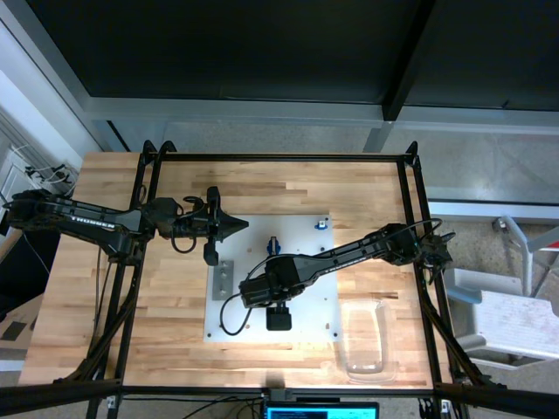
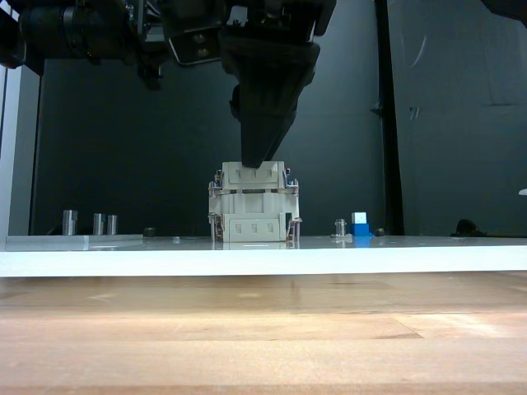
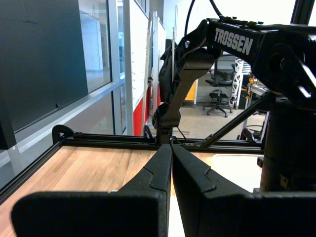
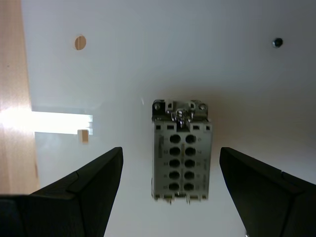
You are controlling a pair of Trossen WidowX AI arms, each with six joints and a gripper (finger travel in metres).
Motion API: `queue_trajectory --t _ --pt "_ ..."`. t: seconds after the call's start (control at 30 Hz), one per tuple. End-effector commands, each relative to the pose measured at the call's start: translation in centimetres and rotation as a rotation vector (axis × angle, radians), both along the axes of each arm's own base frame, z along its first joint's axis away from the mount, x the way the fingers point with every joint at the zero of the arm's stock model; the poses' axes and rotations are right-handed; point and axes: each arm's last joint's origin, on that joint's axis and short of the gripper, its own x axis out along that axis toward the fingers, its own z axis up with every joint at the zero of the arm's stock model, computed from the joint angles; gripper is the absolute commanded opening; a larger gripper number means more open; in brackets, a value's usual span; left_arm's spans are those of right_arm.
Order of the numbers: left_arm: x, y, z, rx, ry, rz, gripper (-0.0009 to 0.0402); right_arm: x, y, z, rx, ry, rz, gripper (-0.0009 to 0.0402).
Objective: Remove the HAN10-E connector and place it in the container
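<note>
Left end effector point(image 3: 171, 145) seems closed; right end effector point(image 4: 171, 150) spread, downward.

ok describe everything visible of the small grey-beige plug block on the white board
Rectangular grey-beige plastic-looking HAN10-E connector: two rows of five dark pin holes on top, metal fitting at one end. It stands upright, seated on the white board. The open right gripper straddles it without touching; the shut left gripper hangs apart.

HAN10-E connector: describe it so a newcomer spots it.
On the white board, look under the right gripper, whose open jaws flank the HAN10-E connector; the left gripper sits shut over the board's far-left corner. It is the beige block with two rows of holes, unlike the blue clip.
</note>
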Motion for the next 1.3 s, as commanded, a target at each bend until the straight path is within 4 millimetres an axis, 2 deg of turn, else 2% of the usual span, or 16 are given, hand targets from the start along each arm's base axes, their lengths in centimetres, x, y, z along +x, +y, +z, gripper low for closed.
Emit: queue_trajectory --t 0.03,0.33,0.7,0.9,1.3 --pt "0.0 0.01 0.01 0.0 -0.001 0.0 0.0 0.08 -0.03 -0.48 0.002 -0.005 -0.002 0.0275" --pt "0.0 0.0 0.01 0.0 -0.002 0.0 0.0 0.12 -0.17 -0.97 0.001 -0.003 -0.004 0.027" --pt "0.01 0.0 0.0 0.0 -0.001 0.0 0.0 0.14 -0.23 -1.06 0.001 -0.002 -0.005 0.0221" --pt "0.01 0.01 0.0 0.0 0.0 0.0 0.0 0.16 -0.26 -1.06 0.001 -0.003 -0.004 0.0171" --pt "0.0 0.01 0.01 0.0 -0.001 0.0 0.0 0.16 -0.28 -1.06 0.001 -0.003 -0.003 0.0039"
